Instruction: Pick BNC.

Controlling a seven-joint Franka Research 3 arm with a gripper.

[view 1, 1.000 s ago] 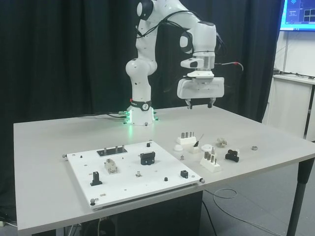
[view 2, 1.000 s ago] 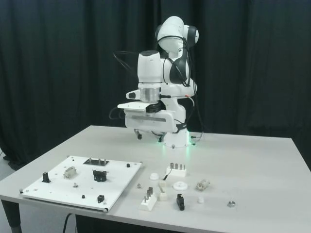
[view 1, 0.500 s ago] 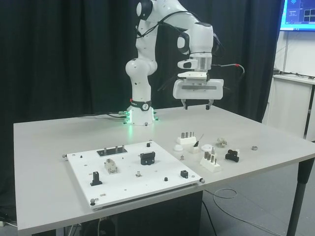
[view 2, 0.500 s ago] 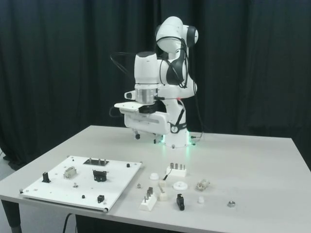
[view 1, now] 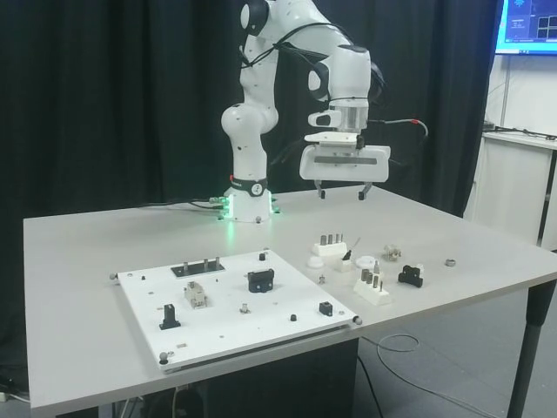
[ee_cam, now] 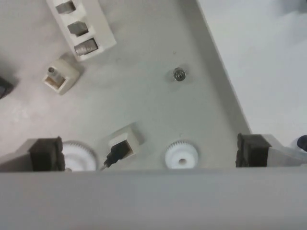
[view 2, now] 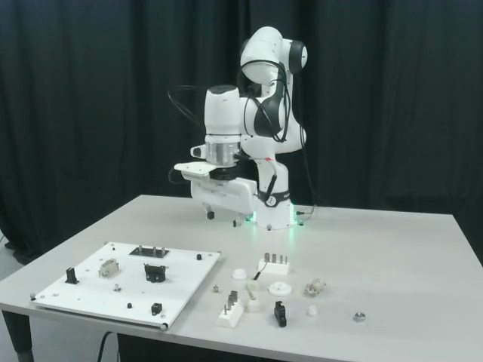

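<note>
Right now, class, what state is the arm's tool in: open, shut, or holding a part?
Tool: open, fingers spread wide, holding nothing, hanging high above the grey table.

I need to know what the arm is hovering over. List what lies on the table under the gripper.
Under the gripper, the wrist view shows two white gears, a small white connector block, a small metal part and the white board's edge. The wrist housing covers everything nearer.

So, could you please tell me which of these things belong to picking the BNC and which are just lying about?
For the job:
pincer, open
small metal connector, probably the BNC

Lying about:
white gear
white pin block
white board
black clip
</note>
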